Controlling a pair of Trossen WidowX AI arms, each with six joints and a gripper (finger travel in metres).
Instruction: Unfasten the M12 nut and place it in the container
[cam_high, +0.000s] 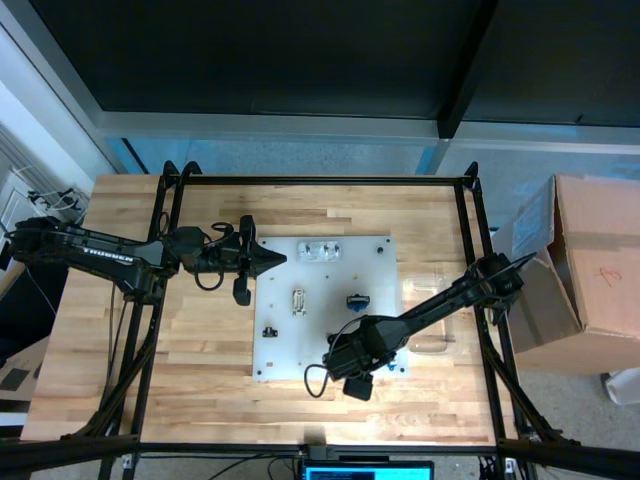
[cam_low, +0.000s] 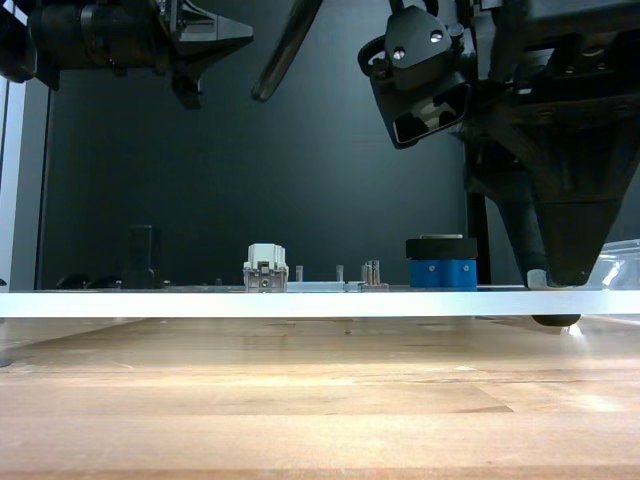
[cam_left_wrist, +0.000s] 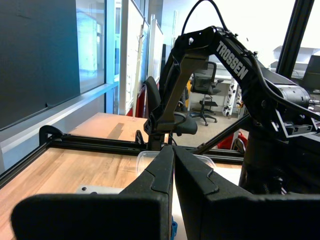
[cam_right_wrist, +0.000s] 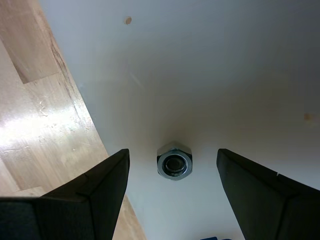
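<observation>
Right end effector (cam_right_wrist: 171, 152), jaws apart, straddles the M12 nut (cam_right_wrist: 174, 161) on its stud, evidently to grip it. Left end effector (cam_left_wrist: 173, 150), jaws together, hovers over the board (cam_high: 300, 360) at its left edge

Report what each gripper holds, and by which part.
Nothing is held. The right gripper is open, straddling the M12 nut on its stud without touching it. The left gripper, shut and empty, hangs over the board's left edge.

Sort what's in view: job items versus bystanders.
Job: M12 nut on its stud; right gripper open astride it; clear container at the board's right edge.
Bystanders: left gripper, shut, above board's left edge; white connector; blue block; cardboard box.
</observation>
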